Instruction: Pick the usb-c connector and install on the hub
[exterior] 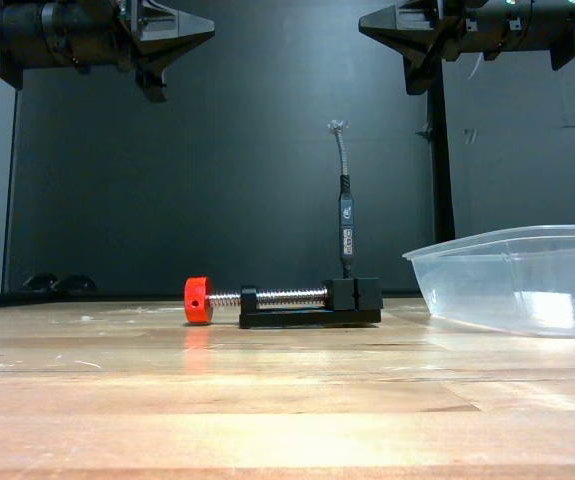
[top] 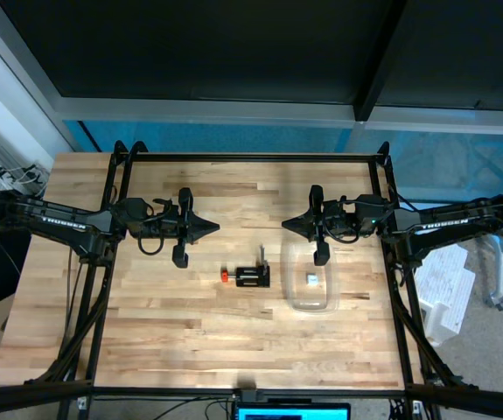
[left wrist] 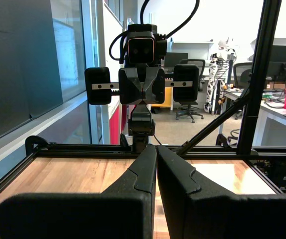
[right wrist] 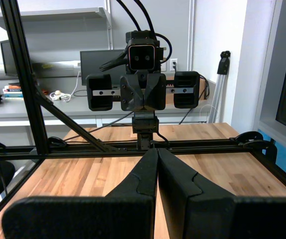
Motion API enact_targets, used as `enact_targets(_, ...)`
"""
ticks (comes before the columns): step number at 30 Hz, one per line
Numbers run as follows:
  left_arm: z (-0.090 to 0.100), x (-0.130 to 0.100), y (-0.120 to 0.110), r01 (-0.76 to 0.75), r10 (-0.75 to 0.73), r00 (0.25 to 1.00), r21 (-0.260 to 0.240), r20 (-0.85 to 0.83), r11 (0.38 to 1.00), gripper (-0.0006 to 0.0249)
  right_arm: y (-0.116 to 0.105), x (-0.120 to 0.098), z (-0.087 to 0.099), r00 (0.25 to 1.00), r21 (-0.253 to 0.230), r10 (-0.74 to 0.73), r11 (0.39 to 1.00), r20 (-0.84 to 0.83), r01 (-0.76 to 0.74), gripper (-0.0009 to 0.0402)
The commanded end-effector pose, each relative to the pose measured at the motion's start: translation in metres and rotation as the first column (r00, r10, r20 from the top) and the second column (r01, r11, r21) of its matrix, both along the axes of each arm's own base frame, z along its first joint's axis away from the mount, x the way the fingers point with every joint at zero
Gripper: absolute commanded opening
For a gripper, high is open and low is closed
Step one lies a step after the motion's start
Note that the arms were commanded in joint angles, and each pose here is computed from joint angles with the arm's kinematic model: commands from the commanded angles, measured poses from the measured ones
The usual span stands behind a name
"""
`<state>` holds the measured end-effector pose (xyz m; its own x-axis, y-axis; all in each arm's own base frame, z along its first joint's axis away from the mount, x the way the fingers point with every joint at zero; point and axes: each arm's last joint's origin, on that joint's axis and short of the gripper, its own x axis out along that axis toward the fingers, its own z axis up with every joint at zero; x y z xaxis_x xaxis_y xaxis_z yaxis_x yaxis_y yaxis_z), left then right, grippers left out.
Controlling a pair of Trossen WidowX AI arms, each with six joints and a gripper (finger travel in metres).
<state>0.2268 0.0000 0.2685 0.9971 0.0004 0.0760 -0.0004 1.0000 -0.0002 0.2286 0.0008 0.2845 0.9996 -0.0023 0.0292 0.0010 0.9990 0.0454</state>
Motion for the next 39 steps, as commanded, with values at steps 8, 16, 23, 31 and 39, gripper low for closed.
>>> enact_targets(8, 0.0001, 0.0001, 0.0000, 0.000, 0.000, 1.000, 0.000, 0.000, 1.000, 0.0000, 0.0000, 0.0002, 0.0001, 1.000, -0.001, 0.000, 1.000, 0.000, 0.000, 0.0000)
enact_targets(16, 0.0001, 0.0001, 0.0000, 0.000, 0.000, 1.000, 0.000, 0.000, 1.000, 0.0000, 0.0000, 0.0002, 0.0001, 1.000, -0.001, 0.000, 1.000, 0.000, 0.000, 0.0000)
enact_targets(23, 0.0001, 0.0001, 0.0000, 0.000, 0.000, 1.000, 0.000, 0.000, 1.000, 0.0000, 0.0000, 0.0002, 0.0001, 1.000, -0.001, 0.000, 1.000, 0.000, 0.000, 0.0000)
enact_targets(31, 0.0001, 0.0001, 0.0001, 0.000, 0.000, 1.000, 0.000, 0.000, 1.000, 0.0000, 0.0000, 0.0002, 0.0001, 1.000, -0.001, 0.000, 1.000, 0.000, 0.000, 0.0000)
enact_targets(39, 0.0001, 0.0001, 0.0001, 0.000, 0.000, 1.000, 0.000, 0.000, 1.000, 0.0000, 0.0000, 0.0002, 0.0001, 1.000, -0.001, 0.000, 1.000, 0.000, 0.000, 0.0000)
